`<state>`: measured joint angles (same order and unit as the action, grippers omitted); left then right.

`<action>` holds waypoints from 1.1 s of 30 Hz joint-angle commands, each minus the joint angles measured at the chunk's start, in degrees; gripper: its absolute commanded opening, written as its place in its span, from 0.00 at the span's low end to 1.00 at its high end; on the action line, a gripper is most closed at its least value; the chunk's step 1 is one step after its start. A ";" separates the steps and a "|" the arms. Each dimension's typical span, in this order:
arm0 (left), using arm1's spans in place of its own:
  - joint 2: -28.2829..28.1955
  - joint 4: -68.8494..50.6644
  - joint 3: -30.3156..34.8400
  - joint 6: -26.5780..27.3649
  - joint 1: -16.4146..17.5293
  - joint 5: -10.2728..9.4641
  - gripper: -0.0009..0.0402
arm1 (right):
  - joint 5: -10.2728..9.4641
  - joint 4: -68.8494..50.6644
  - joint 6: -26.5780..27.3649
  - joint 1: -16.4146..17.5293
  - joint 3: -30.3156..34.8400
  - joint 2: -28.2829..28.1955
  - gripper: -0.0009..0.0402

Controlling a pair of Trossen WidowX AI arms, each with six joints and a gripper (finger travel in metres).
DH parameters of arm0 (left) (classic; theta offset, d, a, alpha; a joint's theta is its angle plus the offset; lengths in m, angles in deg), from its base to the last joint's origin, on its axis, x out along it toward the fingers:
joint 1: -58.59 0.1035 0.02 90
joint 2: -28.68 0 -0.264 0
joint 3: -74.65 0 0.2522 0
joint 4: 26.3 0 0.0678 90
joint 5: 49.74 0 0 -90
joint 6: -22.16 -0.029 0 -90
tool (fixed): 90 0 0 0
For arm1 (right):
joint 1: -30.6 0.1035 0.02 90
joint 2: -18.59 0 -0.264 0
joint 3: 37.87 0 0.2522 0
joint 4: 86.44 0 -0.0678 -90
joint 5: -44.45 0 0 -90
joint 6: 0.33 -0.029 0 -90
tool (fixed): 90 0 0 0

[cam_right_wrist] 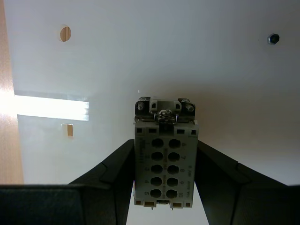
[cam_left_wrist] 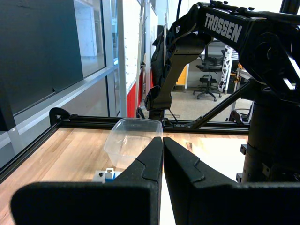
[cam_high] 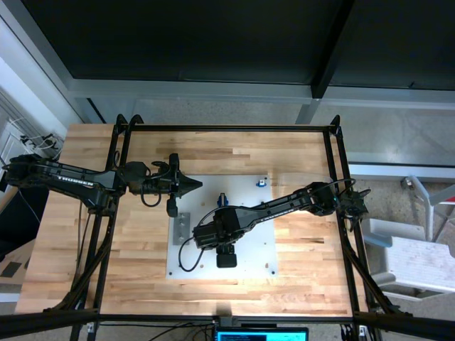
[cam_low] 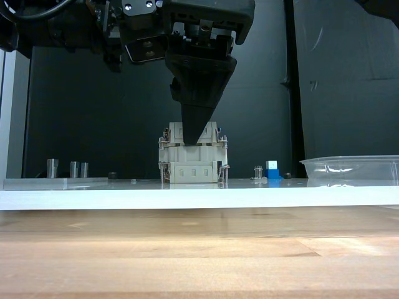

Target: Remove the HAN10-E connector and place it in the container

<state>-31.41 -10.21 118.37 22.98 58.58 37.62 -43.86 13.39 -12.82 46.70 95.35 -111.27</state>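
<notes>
- The right gripper [cam_low: 199, 128] hangs straight down over the white plate [cam_high: 256, 241], about midway along the plate's near edge. Its two fingers are clamped on the long sides of the HAN10-E connector [cam_right_wrist: 164, 161].
- The connector sits on a matching base housing [cam_low: 192, 169] that stands on the plate. The low view shows the two stacked with no gap, so I judge the connector is not yet lifted out.
- To do this step well, pull straight up without tilting, so the pins come free evenly.
- Keep the squeeze firm, since the fingers hold only the connector's smooth side walls.
- Watch that the base housing stays down on the plate and does not rise with the connector.
- Once the connector is clear, carry it to the container [cam_low: 352, 167], a clear plastic tub on the right side of the table [cam_high: 306, 249], beyond the blue part [cam_low: 272, 173]. Lower it inside the rim before letting go, because the tub looks light and easy to knock.
- The left gripper [cam_left_wrist: 162, 150] has its fingers pressed together and holds nothing. It hovers by the plate's far-left corner, well apart from the connector.
- "TROSSEN" is printed in white capitals on the right arm [cam_left_wrist: 224, 28].
- The connector face shows ten pin holes in two columns. The small numerals beside them are too small to read.
</notes>
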 commanded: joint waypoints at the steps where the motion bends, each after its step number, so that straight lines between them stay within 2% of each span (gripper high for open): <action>1: 0.00 0.02 0.00 -0.02 0.00 0.00 0.02 | -0.31 -0.15 0.39 0.07 0.02 0.57 0.16; 19: 0.00 0.00 0.00 -0.02 0.02 0.00 0.02 | -0.15 -2.84 0.98 -0.15 0.02 5.38 0.14; 25: 0.00 0.02 0.00 -0.02 0.02 0.00 0.02 | 0.57 -4.57 1.51 -1.05 0.00 7.32 0.14; 28: 0.00 0.02 0.00 -0.02 0.02 0.00 0.02 | 1.88 -4.92 1.84 -1.53 -0.04 8.15 0.14; 33: 0.00 0.02 0.00 -0.02 0.02 0.00 0.02 | 1.84 -4.42 2.51 -3.06 -4.46 11.50 0.14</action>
<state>-31.41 -10.21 118.35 22.98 58.58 37.62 -42.07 8.65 -10.30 44.05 92.53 -100.63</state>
